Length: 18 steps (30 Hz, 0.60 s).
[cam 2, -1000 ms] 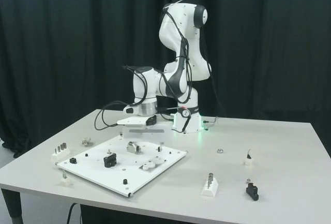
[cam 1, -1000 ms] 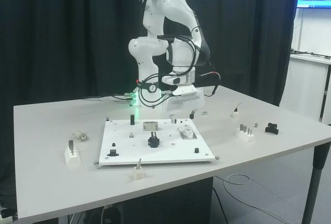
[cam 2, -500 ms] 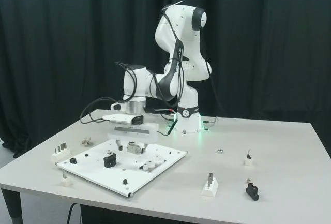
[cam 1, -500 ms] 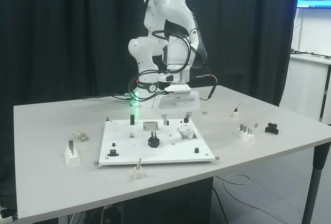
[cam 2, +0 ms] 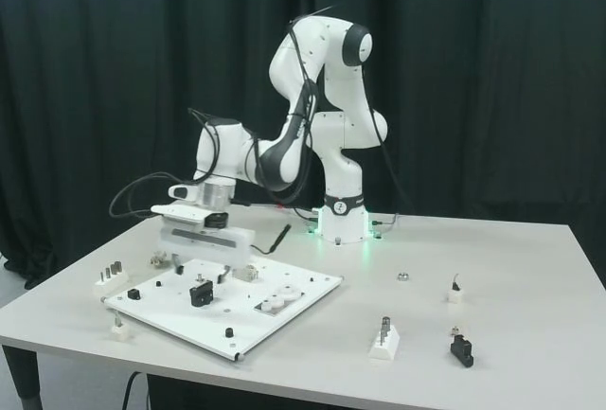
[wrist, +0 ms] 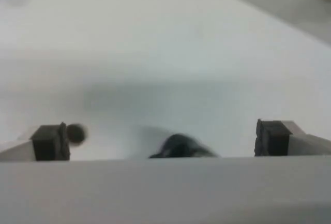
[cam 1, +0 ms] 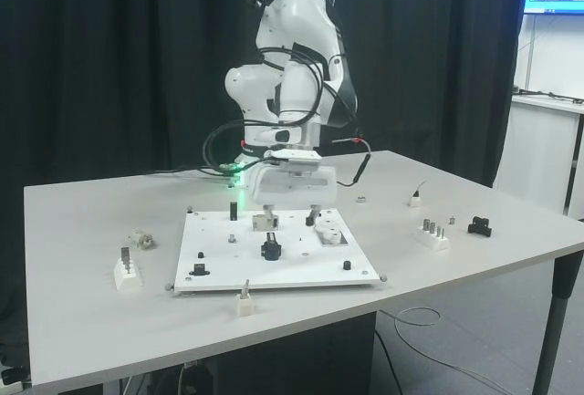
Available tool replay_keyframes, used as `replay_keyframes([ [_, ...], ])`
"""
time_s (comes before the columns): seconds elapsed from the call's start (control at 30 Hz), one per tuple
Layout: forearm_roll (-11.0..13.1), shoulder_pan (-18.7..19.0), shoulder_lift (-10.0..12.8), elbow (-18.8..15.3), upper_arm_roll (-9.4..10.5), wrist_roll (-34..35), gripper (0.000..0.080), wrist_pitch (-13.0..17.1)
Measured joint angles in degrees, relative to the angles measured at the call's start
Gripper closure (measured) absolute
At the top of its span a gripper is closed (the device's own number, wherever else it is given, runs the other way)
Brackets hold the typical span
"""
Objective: Pick Ethernet.
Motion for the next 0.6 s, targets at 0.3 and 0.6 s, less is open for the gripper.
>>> replay_keyframes([
  [0.3,1.29,-3.44,3.68,5.07,0.78,-4.13,0.0003,-0.43],
  [0.6,1.32,-6.39,6.98,10.40,1.74,-5.83,0.0003,-2.49],
])
